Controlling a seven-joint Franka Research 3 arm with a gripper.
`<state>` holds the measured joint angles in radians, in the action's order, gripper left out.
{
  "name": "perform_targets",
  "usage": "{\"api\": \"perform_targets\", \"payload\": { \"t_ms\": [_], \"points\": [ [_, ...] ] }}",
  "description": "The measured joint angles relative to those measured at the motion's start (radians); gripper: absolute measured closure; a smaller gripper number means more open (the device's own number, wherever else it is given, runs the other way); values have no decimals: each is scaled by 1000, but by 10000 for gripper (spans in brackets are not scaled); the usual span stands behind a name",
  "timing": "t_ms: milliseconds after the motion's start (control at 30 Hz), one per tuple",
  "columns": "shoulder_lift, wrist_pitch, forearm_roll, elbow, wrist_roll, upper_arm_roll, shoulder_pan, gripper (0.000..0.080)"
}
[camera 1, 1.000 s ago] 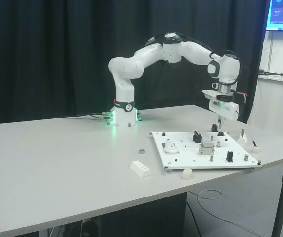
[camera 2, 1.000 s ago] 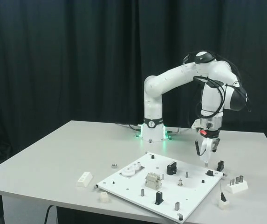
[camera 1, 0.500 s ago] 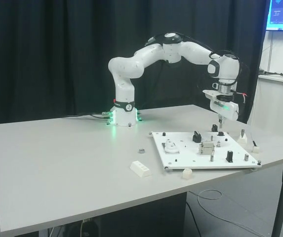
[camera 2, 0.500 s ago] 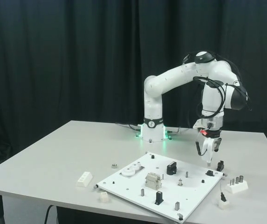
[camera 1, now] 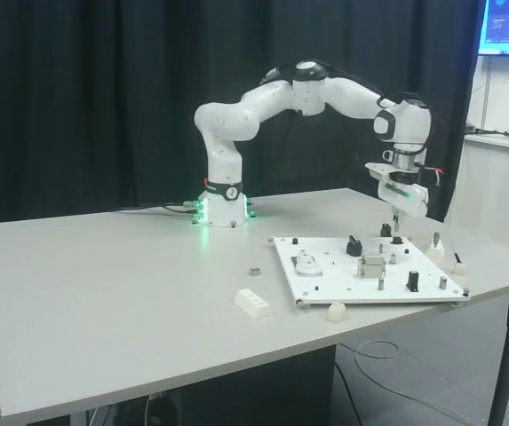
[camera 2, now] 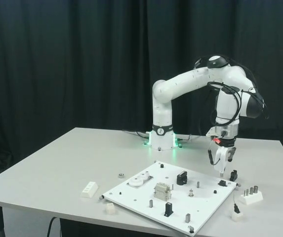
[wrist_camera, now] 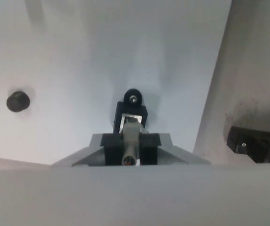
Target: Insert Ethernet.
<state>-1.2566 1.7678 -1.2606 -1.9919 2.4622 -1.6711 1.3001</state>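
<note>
Over far corner of white board (camera 2: 151, 190), on grey counter (camera 1: 103, 293): gripper (camera 2: 221, 171) hanging just above board, clamped on Ethernet plug (wrist_camera: 130, 143).

- Wrist view: plug pinched betw. two black pads (wrist_camera: 110, 149), one each side; plug body grey, long axis running along gripper's own axis, i.e. roughly vertical, tip down.
- Ethernet socket (wrist_camera: 131, 113): small black block w/ round black top, bolted to board, sitting directly beyond plug tip in wrist view. Plug tip & socket mouth overlap there; can't tell from that view alone if touching.
- Second room view: plug tip apart from board, black socket block (camera 2: 222, 183) just below and slightly to the side. Judged not yet seated.
- Key relation: socket lies straight down from gripper, near in line w/ plug axis. Coming move prob. a short straight descent; lateral offset looks small but room views too coarse to confirm.
- Other black block (camera 2: 233, 175) close beside target, nearer board edge. Risk (judgement): drifting onto wrong fixture or catching socket rim if plug tilted.
- Black knob (wrist_camera: 18, 101) on board, well apart from socket. No bearing on move.
- Loose white block (camera 1: 251, 303) on counter off the board, well away from the action.
- Arm base w/ green lights (camera 1: 202, 211).

Stage est.: align done or nearly, insertion push still to come.
</note>
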Motion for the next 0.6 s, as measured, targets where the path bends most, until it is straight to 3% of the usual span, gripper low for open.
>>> {"api": "perform_targets", "payload": {
  "t_ms": [600],
  "points": [
    [-9,51,-10,2,4,-23,-2,736]
  ]
}}
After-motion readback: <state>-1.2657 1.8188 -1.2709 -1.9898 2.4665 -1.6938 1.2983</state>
